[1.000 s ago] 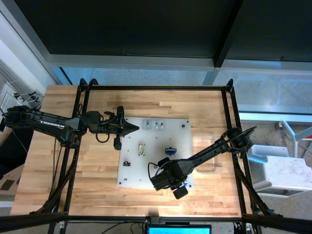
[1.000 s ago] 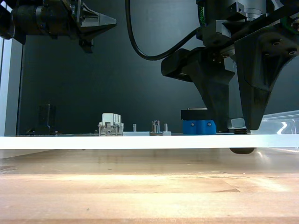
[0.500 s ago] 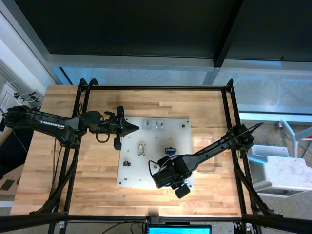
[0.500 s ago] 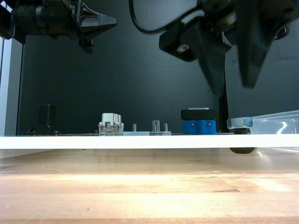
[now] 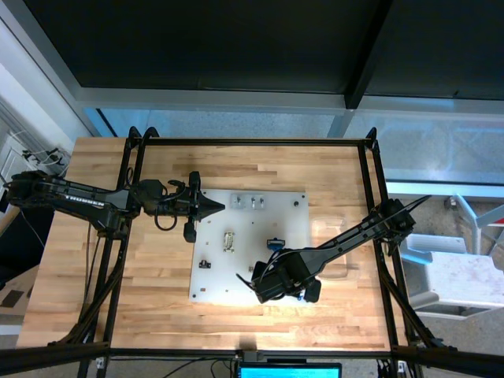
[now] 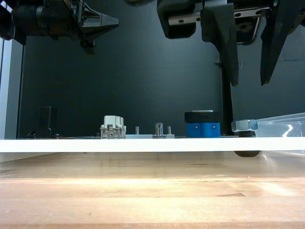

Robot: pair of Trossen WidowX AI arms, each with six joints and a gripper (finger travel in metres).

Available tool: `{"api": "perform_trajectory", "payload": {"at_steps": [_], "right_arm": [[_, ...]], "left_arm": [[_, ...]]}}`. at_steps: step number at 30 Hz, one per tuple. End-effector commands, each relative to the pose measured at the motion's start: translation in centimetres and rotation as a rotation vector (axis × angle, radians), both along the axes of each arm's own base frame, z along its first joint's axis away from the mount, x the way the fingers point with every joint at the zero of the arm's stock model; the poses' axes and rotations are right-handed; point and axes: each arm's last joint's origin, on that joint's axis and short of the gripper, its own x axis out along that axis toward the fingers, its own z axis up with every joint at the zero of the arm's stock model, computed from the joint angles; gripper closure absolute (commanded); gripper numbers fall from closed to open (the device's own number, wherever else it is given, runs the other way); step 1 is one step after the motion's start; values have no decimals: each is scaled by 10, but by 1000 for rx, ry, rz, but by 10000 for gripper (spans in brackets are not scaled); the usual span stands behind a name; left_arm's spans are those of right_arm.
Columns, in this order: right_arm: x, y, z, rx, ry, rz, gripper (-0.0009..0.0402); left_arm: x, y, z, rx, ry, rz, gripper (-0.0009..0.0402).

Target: Pick the M12 fastener and fasten on the M12 threads

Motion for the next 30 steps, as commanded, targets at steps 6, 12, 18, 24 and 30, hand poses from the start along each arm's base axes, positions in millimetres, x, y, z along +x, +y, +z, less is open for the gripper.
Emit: {"api": "perform_trajectory", "payload": {"at_steps": [6,12,18,24,30], "right_arm": [[0,1,0,-52,-32,386,283],[0,2,0,-98,-59,700,283],[1,2,0,-169,-95,1159,283],[1,2,0,-201,-116,1357,283],[1,2,-3,-225,-114,1462,285]], "left_arm": [[0,0,0,0,0,0,393],[0,0,0,0,0,0,393],[0,0,0,0,0,0,393],[0,0,0,0,0,0,393],[0,0,0,0,0,0,393]]}}
